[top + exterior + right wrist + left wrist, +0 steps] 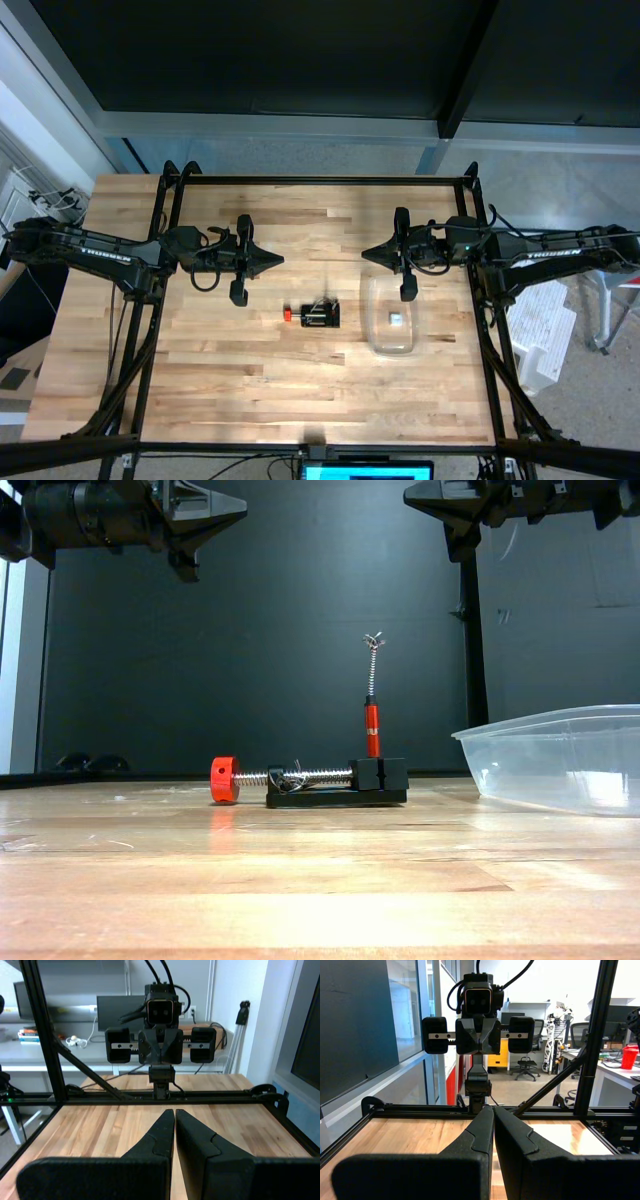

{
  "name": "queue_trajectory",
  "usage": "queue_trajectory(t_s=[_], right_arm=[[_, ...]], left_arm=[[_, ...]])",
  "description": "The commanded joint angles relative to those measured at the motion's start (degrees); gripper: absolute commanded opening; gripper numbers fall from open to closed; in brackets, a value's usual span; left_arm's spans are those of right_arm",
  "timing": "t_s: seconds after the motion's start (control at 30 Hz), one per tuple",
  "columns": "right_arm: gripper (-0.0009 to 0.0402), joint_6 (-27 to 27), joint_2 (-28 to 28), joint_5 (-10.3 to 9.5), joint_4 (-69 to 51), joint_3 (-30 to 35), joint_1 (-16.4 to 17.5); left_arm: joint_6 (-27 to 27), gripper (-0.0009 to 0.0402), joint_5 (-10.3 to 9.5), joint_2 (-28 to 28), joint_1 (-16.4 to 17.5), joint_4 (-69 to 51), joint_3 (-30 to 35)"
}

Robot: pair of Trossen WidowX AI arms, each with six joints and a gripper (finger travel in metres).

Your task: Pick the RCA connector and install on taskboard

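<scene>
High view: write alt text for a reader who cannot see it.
A black taskboard with a red stub lies mid-table beside a clear tray. Left gripper and right gripper hover farther back, facing each other, fingers shut.

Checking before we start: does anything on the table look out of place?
On the taskboard, a thin coiled wire stands upright, its tip frayed; that looks odd. Left hand and right hand hang shut above the table, on either side.
</scene>
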Motion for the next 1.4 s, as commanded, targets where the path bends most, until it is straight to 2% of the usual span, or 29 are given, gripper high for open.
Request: queue_trajectory(t_s=[0.03, 0.3, 0.47, 0.53, 1.4], right_arm=[[0.0004, 0.07, 0.04, 0.04, 2.23, -1.27, -0.04], [0.0001, 0.09, 0.04, 0.17, 6.82, -4.0, -0.07], [0.0, 0.07, 0.07, 1.03, 6.8, -4.07, -0.09], [0.0, 0.07, 0.07, 2.03, 6.82, -4.07, -0.09], [0.0, 0.04, 0.07, 1.99, 8.57, -5.42, -0.07]], left_arm=[[0.02, 0.0, 0.0, 0.0, 0.0, 0.0, 0.0], [0.02, 0.0, 0.0, 0.0, 0.0, 0.0, 0.0], [0.02, 0.0, 0.0, 0.0, 0.0, 0.0, 0.0], [0.0, 0.0, 0.0, 0.0, 0.0, 0.0, 0.0], [0.02, 0.0, 0.0, 0.02, 0.0, 0.02, 0.0]])
